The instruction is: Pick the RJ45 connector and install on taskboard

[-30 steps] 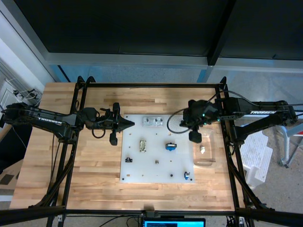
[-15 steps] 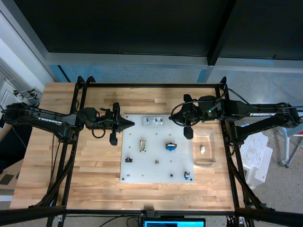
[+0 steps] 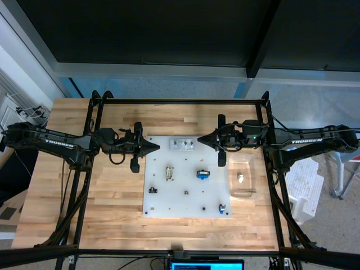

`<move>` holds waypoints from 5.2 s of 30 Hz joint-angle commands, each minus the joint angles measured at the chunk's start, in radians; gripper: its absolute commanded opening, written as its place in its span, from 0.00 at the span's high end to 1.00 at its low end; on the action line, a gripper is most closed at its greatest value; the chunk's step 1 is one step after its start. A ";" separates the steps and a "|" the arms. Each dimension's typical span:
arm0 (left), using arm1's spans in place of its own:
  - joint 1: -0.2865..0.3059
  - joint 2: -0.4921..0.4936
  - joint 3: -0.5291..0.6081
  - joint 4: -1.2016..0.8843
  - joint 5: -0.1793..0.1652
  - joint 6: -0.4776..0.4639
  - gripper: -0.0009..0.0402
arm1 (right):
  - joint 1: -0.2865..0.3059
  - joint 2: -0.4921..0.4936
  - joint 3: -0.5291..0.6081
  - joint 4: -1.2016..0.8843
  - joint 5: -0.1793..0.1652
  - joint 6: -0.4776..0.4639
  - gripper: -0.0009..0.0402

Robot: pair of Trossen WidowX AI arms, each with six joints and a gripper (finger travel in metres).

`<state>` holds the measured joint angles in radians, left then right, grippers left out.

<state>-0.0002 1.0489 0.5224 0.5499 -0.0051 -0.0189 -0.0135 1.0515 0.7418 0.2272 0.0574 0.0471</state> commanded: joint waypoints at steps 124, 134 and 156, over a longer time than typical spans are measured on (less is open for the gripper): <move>0.000 0.000 0.000 0.000 0.000 0.000 0.98 | -0.021 -0.014 -0.177 0.233 -0.050 0.069 0.98; 0.000 0.000 0.000 0.000 0.000 0.000 0.98 | -0.021 -0.014 -0.177 0.233 -0.050 0.069 0.98; 0.000 0.000 0.000 0.000 0.000 0.000 0.98 | -0.021 -0.014 -0.177 0.233 -0.050 0.069 0.98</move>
<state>-0.0002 1.0489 0.5228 0.5499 -0.0051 -0.0185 -0.0349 1.0374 0.5648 0.4606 0.0071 0.1158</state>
